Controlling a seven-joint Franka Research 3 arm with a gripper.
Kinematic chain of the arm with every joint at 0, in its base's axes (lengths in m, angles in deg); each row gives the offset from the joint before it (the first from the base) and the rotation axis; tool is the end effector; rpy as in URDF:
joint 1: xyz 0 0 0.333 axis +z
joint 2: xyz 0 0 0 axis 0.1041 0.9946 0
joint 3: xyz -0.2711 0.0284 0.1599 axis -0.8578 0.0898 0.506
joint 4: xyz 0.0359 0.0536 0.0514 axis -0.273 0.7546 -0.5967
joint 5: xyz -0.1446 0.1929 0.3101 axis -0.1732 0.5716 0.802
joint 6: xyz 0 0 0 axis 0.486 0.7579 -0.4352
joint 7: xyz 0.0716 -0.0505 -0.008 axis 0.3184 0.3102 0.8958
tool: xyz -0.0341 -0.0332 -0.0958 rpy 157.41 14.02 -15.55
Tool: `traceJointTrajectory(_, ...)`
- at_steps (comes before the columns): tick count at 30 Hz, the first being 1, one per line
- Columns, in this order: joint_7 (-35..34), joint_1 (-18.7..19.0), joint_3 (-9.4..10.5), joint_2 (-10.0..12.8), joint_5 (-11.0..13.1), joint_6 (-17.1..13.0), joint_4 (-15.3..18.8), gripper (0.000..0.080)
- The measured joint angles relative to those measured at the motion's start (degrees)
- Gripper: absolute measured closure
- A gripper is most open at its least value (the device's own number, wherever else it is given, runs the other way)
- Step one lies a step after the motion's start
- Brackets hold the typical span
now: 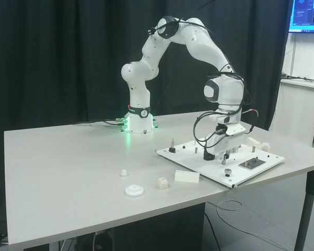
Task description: Insert round peg 4.
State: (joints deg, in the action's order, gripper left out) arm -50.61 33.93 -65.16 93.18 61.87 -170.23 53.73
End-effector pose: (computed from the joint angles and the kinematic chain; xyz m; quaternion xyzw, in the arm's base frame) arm 0.6348 0.0895 0.2214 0.9625 -0.2712 0.0060 0.0043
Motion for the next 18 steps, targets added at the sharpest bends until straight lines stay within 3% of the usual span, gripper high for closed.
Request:
traceJointTrajectory(4, -0.05, 0.03, 0.02, -0.3, 0.0, 0.94, -0.14, 0.0657)
traceJointTrajectory(5, -0.07, 0.03, 0.01, -0.43, 0.0, 1.28, -0.18, 0.0505)
traceJointTrajectory(15, -0.37, 0.02, -0.2, -2.54, -0.16, 5.09, -0.44, 0.0505)
traceJointTrajectory(16, -0.4, 0.02, -0.23, -2.75, -0.19, 5.37, -0.47, 0.003)
traceJointTrajectory(18, -0.42, 0.02, -0.29, -3.15, -0.28, 5.83, -0.49, 0.003)
